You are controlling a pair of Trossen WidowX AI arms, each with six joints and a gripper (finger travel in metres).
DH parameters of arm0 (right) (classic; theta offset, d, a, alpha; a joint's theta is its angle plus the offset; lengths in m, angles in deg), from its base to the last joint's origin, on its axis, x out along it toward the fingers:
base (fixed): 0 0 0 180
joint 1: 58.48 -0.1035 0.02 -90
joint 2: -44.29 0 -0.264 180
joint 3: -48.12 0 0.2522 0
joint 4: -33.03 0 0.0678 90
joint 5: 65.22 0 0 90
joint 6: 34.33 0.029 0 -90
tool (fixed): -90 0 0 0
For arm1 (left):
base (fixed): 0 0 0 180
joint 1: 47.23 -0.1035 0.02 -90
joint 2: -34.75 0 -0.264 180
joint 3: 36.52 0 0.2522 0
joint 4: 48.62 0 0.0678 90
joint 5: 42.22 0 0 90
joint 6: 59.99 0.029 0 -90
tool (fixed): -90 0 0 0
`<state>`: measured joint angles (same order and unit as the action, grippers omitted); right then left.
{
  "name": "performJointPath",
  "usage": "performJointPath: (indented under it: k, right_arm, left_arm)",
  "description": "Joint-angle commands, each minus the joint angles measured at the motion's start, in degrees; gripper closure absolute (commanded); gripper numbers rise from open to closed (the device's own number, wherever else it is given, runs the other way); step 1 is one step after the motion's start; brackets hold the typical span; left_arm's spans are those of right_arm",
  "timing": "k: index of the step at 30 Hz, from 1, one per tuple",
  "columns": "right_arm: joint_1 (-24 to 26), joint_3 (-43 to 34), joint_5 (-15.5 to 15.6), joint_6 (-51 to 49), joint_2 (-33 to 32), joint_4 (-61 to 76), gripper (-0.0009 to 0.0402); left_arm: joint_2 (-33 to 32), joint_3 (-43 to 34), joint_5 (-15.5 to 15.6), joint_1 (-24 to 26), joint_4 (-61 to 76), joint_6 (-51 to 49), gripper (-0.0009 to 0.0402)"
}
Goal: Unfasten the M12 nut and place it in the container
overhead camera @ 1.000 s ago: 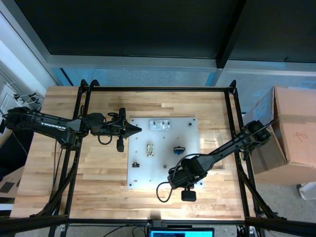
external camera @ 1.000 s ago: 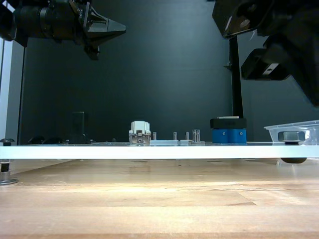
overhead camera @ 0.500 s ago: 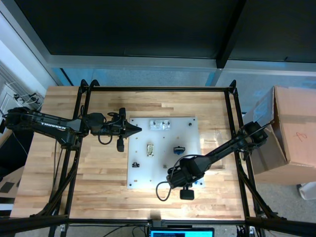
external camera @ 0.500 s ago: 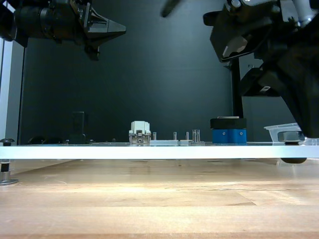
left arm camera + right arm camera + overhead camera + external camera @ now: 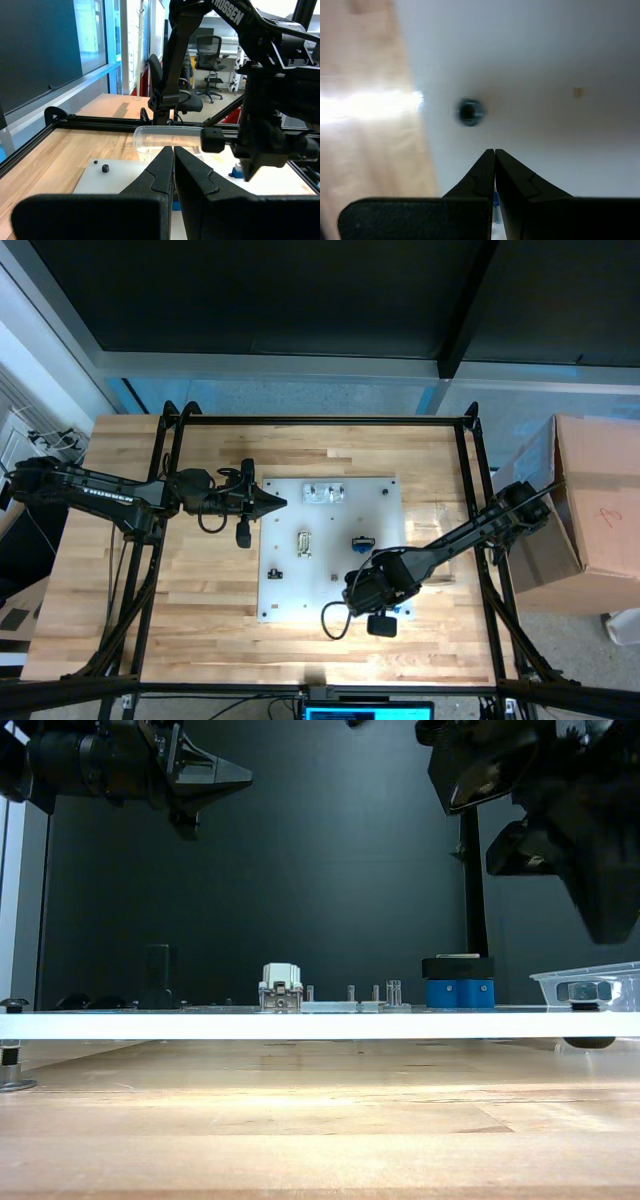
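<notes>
The silver nut shows low at the board's near right edge, level with the stud's place and in front of the clear tray. The right arm hides that spot from above, so I cannot tell whether it sits on its stud. My right gripper hangs above the nut, apart from it. It is over the board's near right part, and its fingers are shut with nothing between them above bare white board. My left gripper is shut and hovers high at the board's far left edge.
A blue-and-black block, a grey connector and small clear posts stand on the white board. A dark screw head lies in the board near its edge. The left wrist view shows the clear tray beyond the shut fingertips.
The right gripper dipped toward the nut half a second ago and has since risen and shifted slightly right. The nut and the left arm have not moved.
</notes>
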<state>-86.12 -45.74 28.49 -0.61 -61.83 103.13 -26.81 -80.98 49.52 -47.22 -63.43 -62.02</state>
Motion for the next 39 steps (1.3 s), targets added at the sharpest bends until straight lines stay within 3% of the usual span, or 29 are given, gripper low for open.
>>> performJointPath:
  k: [1, 16, 22, 24, 26, 28, 34, 39]
  right_arm:
    - [-0.28, 0.04, 5.40, -0.74, -0.13, -2.47, 0.0393]
    - [-0.46, 0.92, 3.80, -1.64, -3.91, -6.82, 0.0393]
    - [-0.20, 1.22, 1.20, -2.69, -3.85, -6.99, 0.0393]
    - [-0.07, 1.22, -3.48, -1.92, -3.45, -4.57, 0.0394]
    - [-0.02, 0.98, -10.99, 0.24, -2.86, -1.18, 0.0393]
    - [-0.04, 0.31, -14.95, 0.98, -2.10, 1.33, 0.0393]
    - [-0.02, -0.66, -13.57, 1.53, -0.72, 2.91, 0.0393]
    - [0.00, -1.11, -3.78, 1.38, -0.13, 1.64, 0.0393]
  left_arm:
    - [-0.04, -0.02, 0.00, 0.00, -0.04, 0.02, 0.0393]
    - [-0.04, -0.02, 0.00, 0.00, 0.00, 0.02, 0.0393]
    - [-0.04, -0.02, 0.00, 0.00, 0.00, 0.02, 0.0393]
    - [-0.04, -0.02, 0.00, 0.00, -0.02, 0.02, 0.0393]
    - [-0.04, -0.02, -0.02, 0.00, -0.02, 0.02, 0.0393]
    - [-0.04, -0.02, -0.02, -0.02, 0.00, 0.02, 0.0393]
    - [-0.04, -0.02, -0.02, 0.00, -0.04, 0.02, 0.0393]
    - [-0.04, -0.02, -0.02, 0.00, 0.04, 0.02, 0.0393]
